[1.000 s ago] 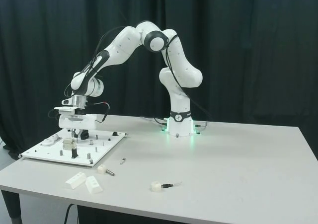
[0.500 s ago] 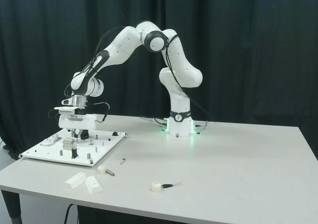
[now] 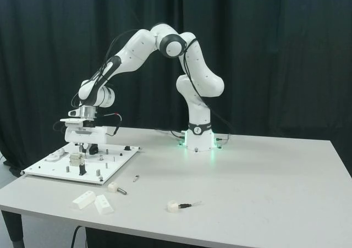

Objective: Insert square peg 1.

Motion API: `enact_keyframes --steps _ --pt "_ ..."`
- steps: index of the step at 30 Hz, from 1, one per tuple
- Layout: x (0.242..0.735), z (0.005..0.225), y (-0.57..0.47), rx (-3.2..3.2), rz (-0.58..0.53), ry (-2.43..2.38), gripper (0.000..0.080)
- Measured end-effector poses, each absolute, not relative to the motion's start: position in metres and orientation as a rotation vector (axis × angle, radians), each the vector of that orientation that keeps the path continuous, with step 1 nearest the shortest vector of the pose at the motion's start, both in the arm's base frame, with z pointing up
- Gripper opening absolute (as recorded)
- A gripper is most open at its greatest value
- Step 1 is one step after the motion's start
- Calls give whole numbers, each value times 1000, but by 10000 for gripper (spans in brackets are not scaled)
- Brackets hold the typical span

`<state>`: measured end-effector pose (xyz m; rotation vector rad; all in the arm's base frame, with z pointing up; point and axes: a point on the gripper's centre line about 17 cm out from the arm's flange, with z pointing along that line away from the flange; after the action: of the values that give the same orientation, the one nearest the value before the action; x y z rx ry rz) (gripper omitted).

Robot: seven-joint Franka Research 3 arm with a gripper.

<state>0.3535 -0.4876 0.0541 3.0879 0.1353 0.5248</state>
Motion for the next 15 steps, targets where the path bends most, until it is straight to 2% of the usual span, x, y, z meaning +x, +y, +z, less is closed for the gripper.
enact_keyframes --steps 15 --pt "353 53 -488 3087 521 132 31"
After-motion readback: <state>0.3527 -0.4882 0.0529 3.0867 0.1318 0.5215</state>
